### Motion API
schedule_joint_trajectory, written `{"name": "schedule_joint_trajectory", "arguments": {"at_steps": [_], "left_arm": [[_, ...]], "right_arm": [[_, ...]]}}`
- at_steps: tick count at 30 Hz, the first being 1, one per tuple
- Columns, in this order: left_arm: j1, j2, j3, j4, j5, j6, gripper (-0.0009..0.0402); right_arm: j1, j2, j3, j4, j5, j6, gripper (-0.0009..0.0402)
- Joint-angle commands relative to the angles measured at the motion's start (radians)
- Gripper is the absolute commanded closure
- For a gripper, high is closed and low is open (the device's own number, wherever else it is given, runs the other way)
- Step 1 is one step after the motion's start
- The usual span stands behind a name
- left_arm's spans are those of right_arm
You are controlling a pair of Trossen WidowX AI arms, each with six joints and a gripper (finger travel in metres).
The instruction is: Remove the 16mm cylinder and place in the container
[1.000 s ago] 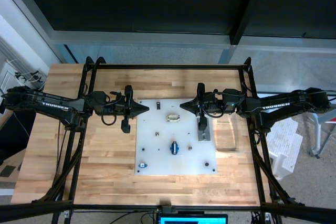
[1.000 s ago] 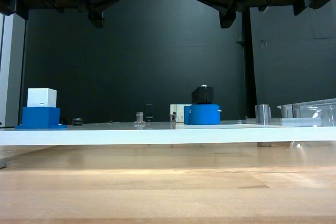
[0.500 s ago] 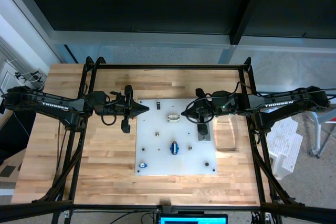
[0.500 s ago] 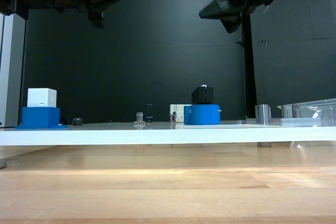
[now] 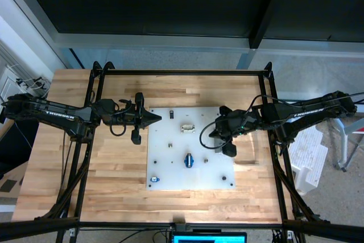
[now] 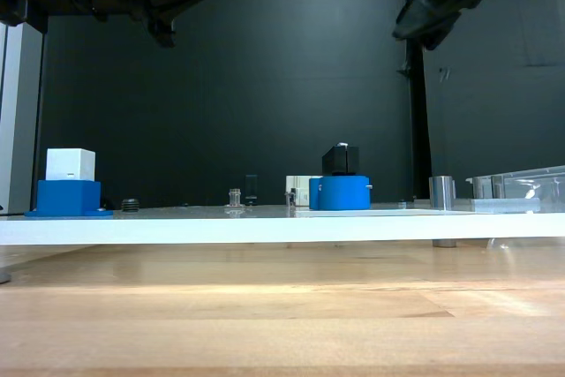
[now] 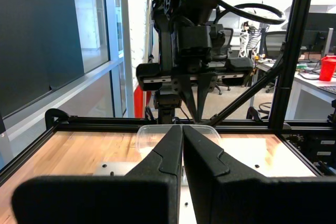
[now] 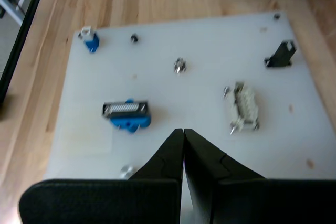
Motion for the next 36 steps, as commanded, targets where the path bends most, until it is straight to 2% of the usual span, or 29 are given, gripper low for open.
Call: {"name": "schedule_joint_trajectory", "arguments": {"at_steps": [1,15,21,30,36], "left_arm": [[0.000,0.000,0.000,0.000,0.000,0.000,0.0393],[0.000,0.000,0.000,0.000,0.000,0.000,0.0393],[0.000,0.000,0.000,0.000,0.000,0.000,0.0393],[0.000,0.000,0.000,0.000,0.000,0.000,0.0393],[0.000,0.000,0.000,0.000,0.000,0.000,0.0393]], "right_arm": [[0.008,0.016,0.023,-0.056,-0.001,0.028,0.0393],[0.085,0.323,0.287,-0.412,-0.002,0.046,0.0386],[0.127,0.441,0.372,-0.483,-0.002,0.051,0.0324],[0.160,0.568,0.406,-0.473,-0.002,0.079,0.0217],[0.179,0.621,0.406,-0.438,-0.002,0.106,0.0178]]}}
